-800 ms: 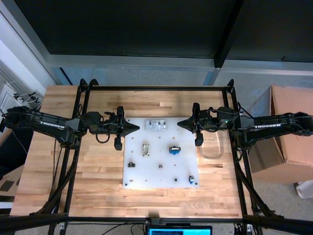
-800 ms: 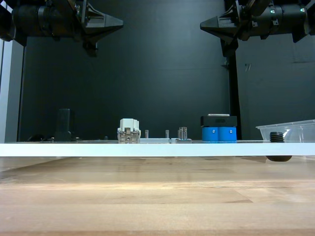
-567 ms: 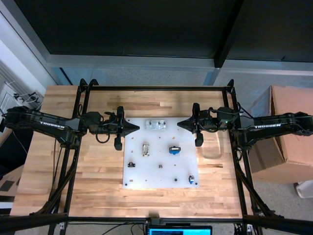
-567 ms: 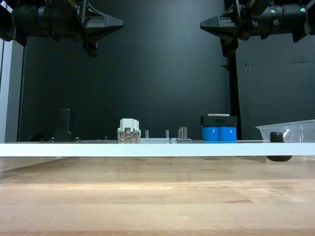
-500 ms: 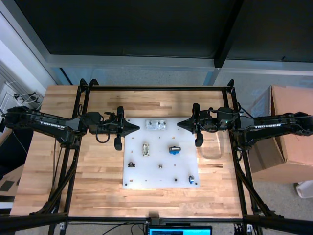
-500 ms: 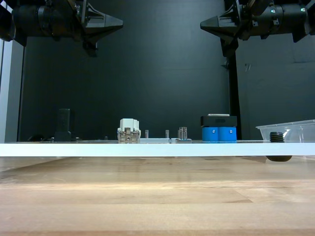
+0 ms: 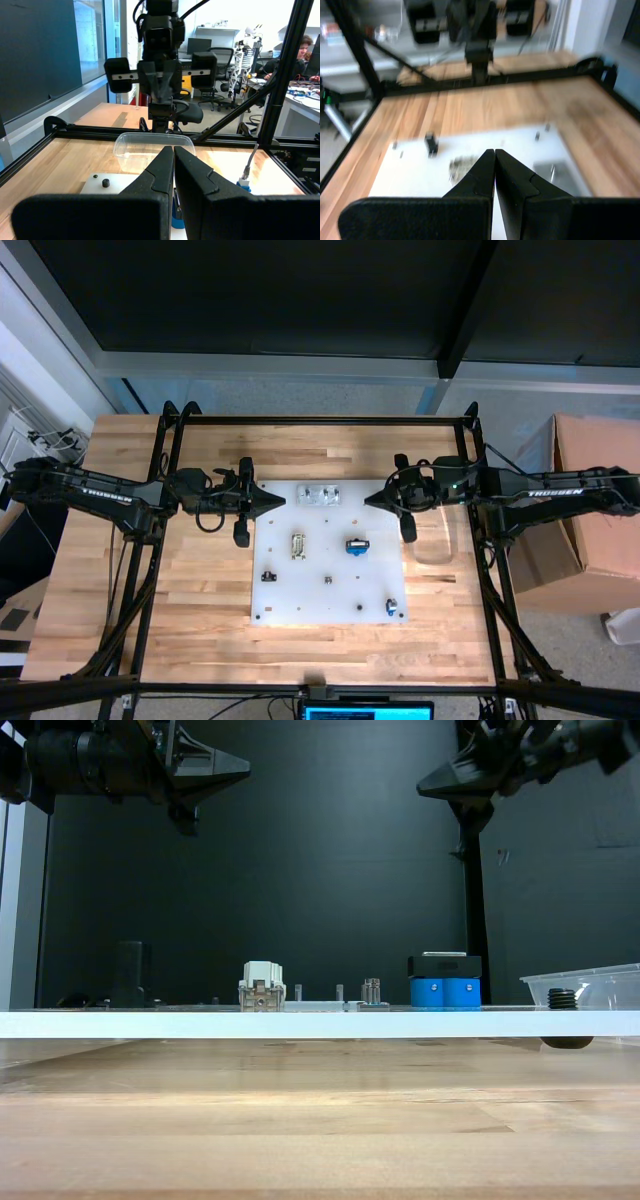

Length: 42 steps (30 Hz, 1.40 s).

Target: Remove the RJ45 connector from the taskboard and place in the container

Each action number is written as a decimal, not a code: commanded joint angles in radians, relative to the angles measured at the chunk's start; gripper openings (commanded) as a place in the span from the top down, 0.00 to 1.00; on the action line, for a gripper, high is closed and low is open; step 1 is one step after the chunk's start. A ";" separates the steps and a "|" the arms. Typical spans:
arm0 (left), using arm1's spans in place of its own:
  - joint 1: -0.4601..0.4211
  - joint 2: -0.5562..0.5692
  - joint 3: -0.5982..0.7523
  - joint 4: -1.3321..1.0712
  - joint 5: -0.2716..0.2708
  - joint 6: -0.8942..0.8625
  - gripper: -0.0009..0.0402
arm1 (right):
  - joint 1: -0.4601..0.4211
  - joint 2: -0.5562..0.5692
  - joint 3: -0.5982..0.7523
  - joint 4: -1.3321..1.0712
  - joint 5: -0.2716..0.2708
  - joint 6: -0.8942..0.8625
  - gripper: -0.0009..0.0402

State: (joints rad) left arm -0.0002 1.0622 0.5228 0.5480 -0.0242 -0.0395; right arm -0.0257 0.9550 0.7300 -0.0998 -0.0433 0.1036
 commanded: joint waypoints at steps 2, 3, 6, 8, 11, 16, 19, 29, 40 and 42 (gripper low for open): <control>0.000 0.000 0.000 0.000 0.000 0.000 0.98 | 0.053 0.007 0.075 -0.229 0.080 0.023 0.98; 0.000 0.000 0.000 0.000 0.000 0.000 0.98 | 0.066 0.007 0.086 -0.269 0.088 0.024 0.98; 0.000 0.000 0.000 0.000 0.000 0.000 0.98 | 0.109 0.007 0.114 -0.372 0.105 0.053 0.98; 0.000 0.000 0.000 0.000 0.000 0.000 0.98 | 0.141 0.007 0.131 -0.430 0.106 0.079 0.98; 0.000 0.000 0.000 0.000 0.000 0.000 0.98 | 0.201 0.007 0.151 -0.499 0.122 0.128 0.98; 0.000 0.000 0.000 0.000 0.000 0.000 0.98 | 0.329 0.007 0.165 -0.568 0.187 0.213 0.98; 0.000 0.000 0.000 0.000 0.000 0.000 0.98 | 0.402 0.010 0.165 -0.593 0.214 0.279 0.98; 0.000 0.000 0.000 0.000 0.000 0.000 0.98 | 0.586 0.104 0.184 -0.642 0.235 0.404 0.98; 0.000 0.000 0.000 0.000 0.000 0.000 0.98 | 0.699 0.355 0.353 -0.802 0.233 0.498 0.97; 0.000 0.000 0.000 0.000 0.000 0.000 0.98 | 0.705 0.395 0.377 -0.827 0.233 0.523 0.94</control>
State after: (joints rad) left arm -0.0002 1.0622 0.5228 0.5480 -0.0242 -0.0395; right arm 0.6758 1.3258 1.0927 -0.9134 0.1898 0.6090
